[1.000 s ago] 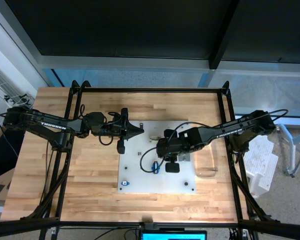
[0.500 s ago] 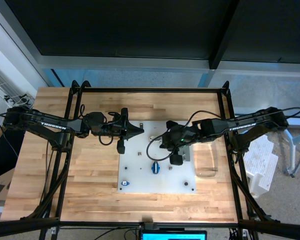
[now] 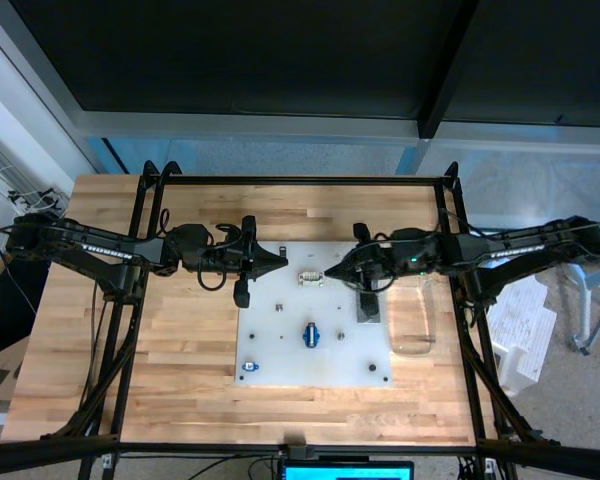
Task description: Pick the 16mm cylinder and install on the taskboard
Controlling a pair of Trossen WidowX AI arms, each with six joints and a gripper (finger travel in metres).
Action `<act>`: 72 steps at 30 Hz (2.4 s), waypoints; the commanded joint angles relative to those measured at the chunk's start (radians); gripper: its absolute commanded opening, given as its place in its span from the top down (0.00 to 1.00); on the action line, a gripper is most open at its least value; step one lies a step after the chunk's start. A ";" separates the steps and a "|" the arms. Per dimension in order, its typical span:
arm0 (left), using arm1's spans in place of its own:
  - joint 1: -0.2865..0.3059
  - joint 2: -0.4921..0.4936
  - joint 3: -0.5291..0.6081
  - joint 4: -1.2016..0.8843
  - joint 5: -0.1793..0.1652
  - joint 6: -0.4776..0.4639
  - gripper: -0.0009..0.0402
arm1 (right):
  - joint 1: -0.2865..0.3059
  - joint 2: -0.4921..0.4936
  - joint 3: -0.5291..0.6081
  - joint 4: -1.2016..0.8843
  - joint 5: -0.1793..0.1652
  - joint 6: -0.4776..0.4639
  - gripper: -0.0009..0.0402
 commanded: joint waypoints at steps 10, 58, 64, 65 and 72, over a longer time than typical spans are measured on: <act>0.000 0.000 0.000 0.000 0.000 0.000 0.98 | -0.031 -0.099 -0.192 0.367 0.009 0.043 0.98; 0.000 0.000 0.000 0.000 0.000 0.000 0.98 | -0.031 -0.137 -0.246 0.385 0.003 0.051 0.98; 0.000 0.000 0.000 0.000 0.000 0.000 0.98 | -0.031 -0.137 -0.246 0.385 0.003 0.051 0.98; 0.000 0.000 0.000 0.000 0.000 0.000 0.98 | -0.031 -0.137 -0.246 0.385 0.003 0.052 0.98; 0.000 0.000 0.000 0.000 0.000 0.000 0.98 | -0.031 -0.137 -0.246 0.385 0.003 0.052 0.98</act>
